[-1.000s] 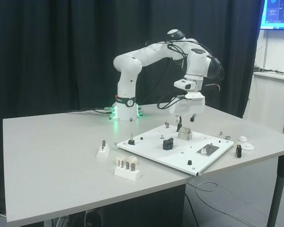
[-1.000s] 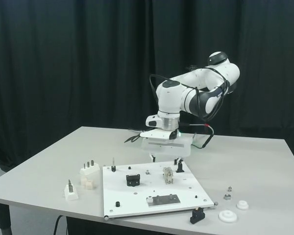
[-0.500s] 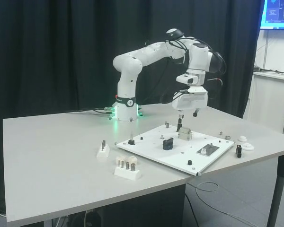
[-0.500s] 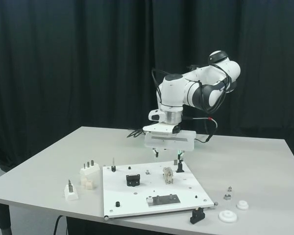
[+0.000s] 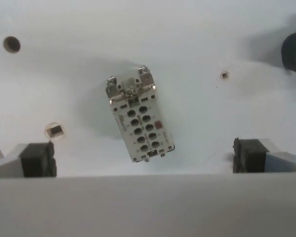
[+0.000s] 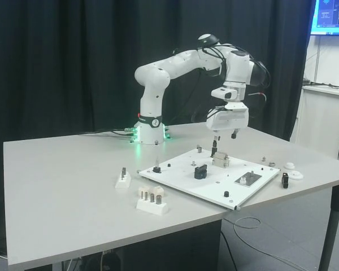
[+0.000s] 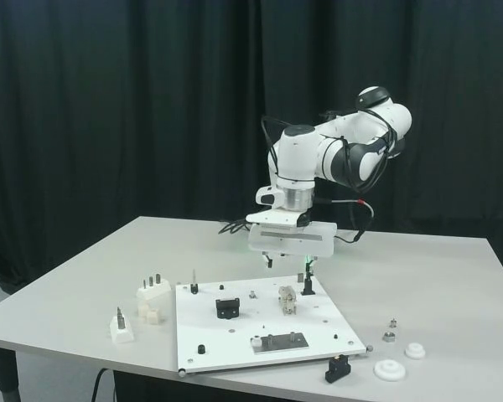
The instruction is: Pick BNC.
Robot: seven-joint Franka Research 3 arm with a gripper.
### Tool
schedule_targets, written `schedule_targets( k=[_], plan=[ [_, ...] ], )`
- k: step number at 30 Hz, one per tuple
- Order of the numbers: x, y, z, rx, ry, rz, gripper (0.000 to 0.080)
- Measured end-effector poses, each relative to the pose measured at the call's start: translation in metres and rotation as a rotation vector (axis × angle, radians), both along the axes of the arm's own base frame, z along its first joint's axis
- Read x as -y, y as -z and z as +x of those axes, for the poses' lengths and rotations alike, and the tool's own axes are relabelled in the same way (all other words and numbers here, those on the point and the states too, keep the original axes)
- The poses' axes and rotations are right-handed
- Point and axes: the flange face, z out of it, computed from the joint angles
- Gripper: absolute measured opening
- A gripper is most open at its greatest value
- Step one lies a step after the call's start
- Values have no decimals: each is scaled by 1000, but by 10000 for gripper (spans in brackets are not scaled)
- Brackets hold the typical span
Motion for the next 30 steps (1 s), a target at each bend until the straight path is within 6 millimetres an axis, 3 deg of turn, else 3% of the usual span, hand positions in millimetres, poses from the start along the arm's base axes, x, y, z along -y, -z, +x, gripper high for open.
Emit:
schedule_targets(
  k=[15,30],
  plan=[
    [-19,-9,2,-6,26,22,800],
    [-84,-21,3,-30,95,77,800]
  ],
)
